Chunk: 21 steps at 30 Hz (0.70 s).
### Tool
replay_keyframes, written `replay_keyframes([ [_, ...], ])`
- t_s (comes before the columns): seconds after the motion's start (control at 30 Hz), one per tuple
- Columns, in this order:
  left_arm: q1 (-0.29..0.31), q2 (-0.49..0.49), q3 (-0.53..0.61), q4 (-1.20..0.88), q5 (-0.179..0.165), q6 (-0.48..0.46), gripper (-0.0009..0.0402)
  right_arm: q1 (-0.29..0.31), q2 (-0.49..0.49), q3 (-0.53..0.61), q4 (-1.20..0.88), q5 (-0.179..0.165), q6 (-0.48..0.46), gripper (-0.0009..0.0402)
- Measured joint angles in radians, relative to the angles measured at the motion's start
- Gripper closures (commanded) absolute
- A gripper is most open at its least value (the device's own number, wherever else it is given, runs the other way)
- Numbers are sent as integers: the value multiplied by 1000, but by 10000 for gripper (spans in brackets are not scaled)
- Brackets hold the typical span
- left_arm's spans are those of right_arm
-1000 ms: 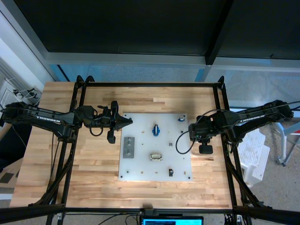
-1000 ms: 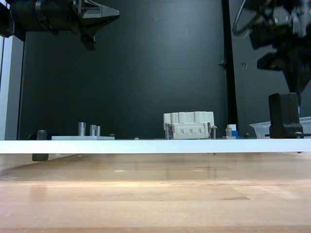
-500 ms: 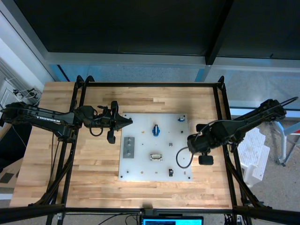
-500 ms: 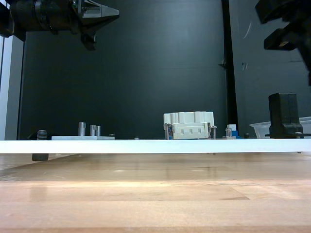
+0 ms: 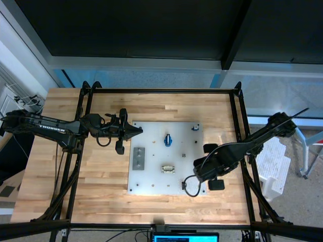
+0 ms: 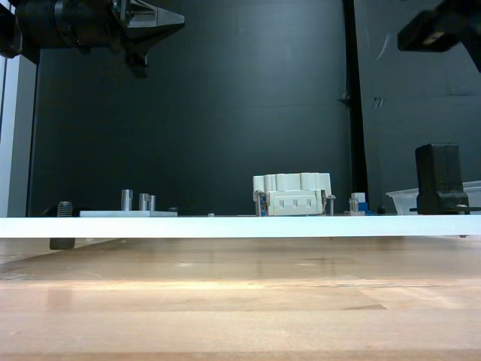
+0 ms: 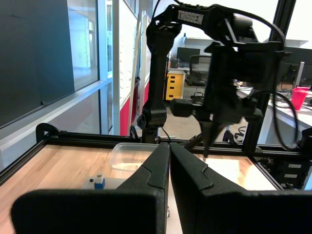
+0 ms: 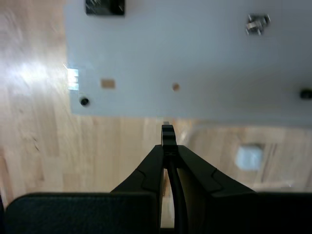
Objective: Pick the USB connector and install on taskboard
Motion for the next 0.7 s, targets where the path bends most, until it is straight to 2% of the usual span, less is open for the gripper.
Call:
replay_keyframes([
  [0.4,0,0,0,0,0,0,393,-2,225,239,-3,3,36,393],
  [0.7,0,0,0,0,0,0,393,-2,328,351,-23,3,42,393],
])
